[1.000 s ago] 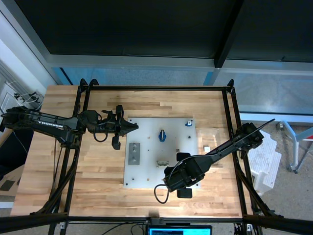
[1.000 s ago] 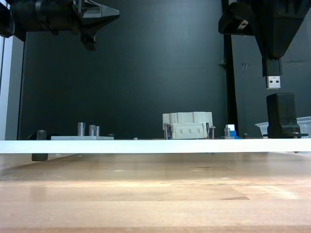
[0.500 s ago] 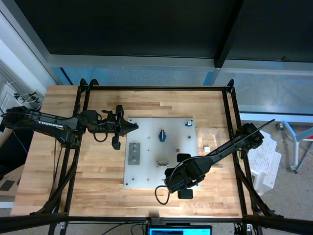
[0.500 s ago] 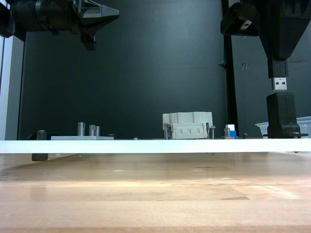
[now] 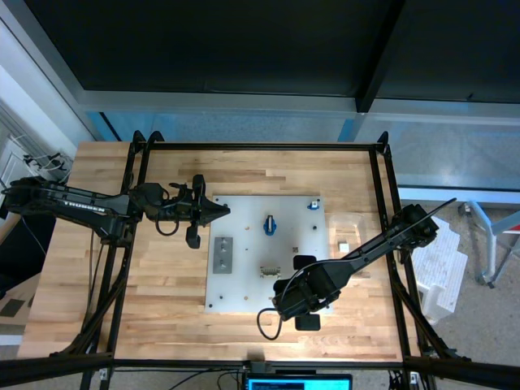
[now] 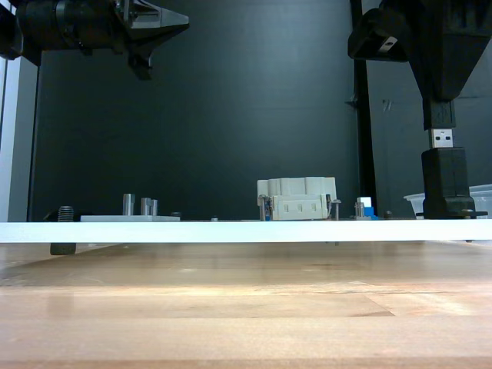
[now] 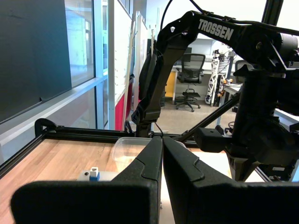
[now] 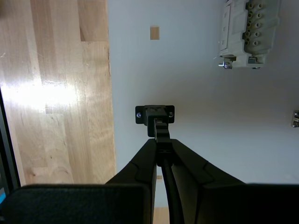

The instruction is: Pick the USB connector and install on taskboard

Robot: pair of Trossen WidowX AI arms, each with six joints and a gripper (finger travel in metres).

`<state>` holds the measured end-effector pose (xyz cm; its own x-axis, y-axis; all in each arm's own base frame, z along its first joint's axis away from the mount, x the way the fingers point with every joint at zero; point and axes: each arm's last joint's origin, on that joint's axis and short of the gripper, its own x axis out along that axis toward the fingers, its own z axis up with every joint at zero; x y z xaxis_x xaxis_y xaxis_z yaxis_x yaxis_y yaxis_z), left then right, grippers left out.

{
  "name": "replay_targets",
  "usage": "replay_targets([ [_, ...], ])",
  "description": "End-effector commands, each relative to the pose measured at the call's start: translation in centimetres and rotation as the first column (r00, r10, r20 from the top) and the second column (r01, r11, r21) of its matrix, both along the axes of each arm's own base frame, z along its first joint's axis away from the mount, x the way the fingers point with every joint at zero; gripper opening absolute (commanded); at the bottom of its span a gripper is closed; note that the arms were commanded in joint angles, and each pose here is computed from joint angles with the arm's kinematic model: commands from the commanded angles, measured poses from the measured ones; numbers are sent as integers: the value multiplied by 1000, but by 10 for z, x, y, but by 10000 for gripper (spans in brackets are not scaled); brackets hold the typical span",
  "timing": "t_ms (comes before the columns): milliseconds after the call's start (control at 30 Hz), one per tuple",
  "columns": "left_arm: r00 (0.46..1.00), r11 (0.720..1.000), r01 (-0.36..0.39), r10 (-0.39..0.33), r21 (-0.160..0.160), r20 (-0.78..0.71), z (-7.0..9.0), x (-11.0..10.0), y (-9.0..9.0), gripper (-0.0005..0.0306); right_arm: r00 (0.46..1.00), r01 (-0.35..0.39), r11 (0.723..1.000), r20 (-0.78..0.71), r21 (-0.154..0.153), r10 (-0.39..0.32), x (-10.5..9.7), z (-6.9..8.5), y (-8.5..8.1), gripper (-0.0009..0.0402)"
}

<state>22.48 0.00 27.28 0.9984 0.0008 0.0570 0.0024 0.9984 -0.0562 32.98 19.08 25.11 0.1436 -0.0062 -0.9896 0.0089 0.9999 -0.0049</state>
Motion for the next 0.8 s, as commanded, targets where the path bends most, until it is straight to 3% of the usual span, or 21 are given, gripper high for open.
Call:
replay_targets([
  [33,1000,1000,0,0,0,0,0,0,0,0,1000,0,1000,-1,1,0,0,-1,0,0],
  [633,1000,1000,0,0,0,0,0,0,0,0,1000,-10,1000,0,1,10,0,-12,0,0],
  [800,1000,1000,0,0,0,0,0,0,0,0,1000,-13,1000,-7,26,13,0,-18,0,0],
])
